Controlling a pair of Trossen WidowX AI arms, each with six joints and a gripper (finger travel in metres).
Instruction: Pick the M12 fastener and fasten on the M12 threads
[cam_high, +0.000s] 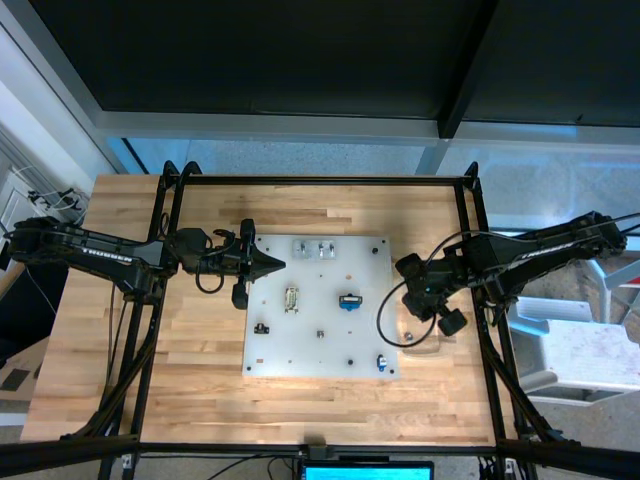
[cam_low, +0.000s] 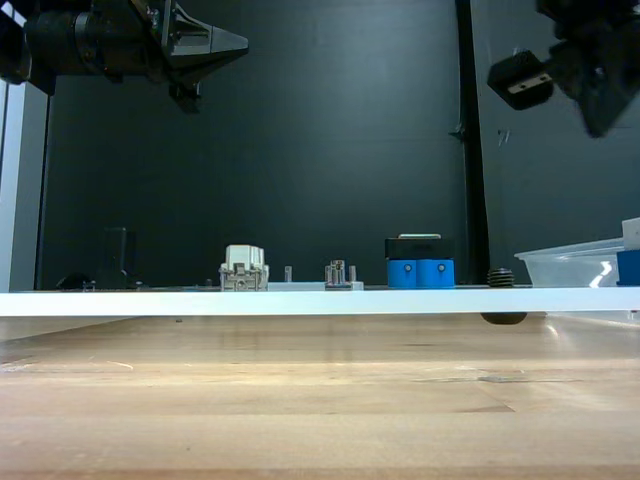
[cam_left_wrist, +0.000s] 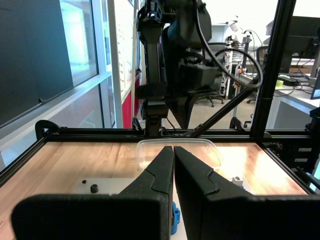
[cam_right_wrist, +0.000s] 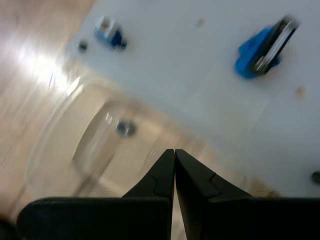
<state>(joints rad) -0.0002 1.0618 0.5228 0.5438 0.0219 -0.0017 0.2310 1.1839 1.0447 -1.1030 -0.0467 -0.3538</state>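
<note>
Poises clenched right end effector (cam_right_wrist: 174, 151) over tray (cam_right_wrist: 46, 150) holding silver nut (cam_right_wrist: 124, 128); parks clenched left end effector (cam_high: 280, 264) aside above board (cam_high: 300, 352) left edge; shows stud (cam_low: 500, 277) bare.

I can read only white "TROSSEN" lettering, on the left arm (cam_high: 104, 256) and, fainter, on the right arm (cam_high: 562, 246).

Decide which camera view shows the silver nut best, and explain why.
The right wrist view: the nut lies in the clear tray, ahead of the shut right claw. The high view shows only a speck; the low and left wrist views show the tray, not the nut. The shut left claw hovers at the left edge of the board.
</note>
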